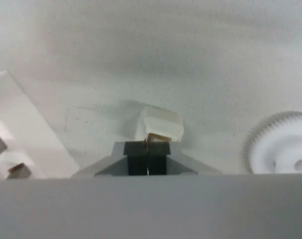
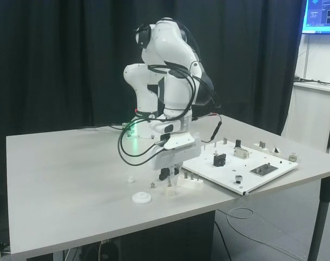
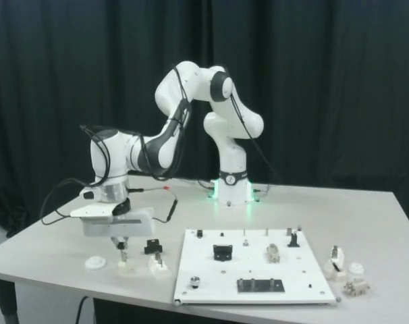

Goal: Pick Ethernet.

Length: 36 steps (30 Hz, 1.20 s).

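The gripper (image 1: 148, 158) stands straight above the Ethernet plug (image 1: 160, 127), a small white piece on the worktop (image 2: 61, 163) beside the gear (image 1: 284, 144), with its black fingers narrowed onto the plug's upper tab, seemingly pinching it.

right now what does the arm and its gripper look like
The arm is white with rounded links and black joint sections. Black cables loop along it down to the wrist. A green light glows at its base. The gripper has a wide white body and two black fingers.
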{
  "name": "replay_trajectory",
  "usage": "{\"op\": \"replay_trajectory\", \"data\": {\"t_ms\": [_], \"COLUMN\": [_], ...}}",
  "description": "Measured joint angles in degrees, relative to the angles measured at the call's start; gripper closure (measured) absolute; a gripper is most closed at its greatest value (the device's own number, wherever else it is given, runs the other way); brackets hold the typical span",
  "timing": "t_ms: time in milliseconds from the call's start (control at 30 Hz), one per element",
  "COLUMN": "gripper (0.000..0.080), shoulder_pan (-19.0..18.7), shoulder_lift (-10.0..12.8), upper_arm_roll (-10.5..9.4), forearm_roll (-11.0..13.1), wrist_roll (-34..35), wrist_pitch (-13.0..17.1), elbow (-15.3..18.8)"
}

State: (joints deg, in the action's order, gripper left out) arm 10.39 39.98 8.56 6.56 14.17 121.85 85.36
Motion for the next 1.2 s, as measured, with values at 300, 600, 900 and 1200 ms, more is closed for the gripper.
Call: {"op": "replay_trajectory", "data": {"t_ms": [300,600,900,1200], "gripper": [0.0801,0.0801,0.0548,0.0018], "shoulder_pan": [-0.3,-0.5,-0.5,-0.5], "shoulder_lift": [0.0,0.0,-0.2,-0.4], "upper_arm_roll": [0.49,0.95,1.34,1.99], "forearm_roll": [0.0,0.0,0.0,0.0], "wrist_roll": [0.0,0.3,3.2,6.2], "wrist_pitch": [-5.3,-7.5,-8.3,-8.9], "elbow": [-4.2,-6.1,-6.7,-6.6]}}
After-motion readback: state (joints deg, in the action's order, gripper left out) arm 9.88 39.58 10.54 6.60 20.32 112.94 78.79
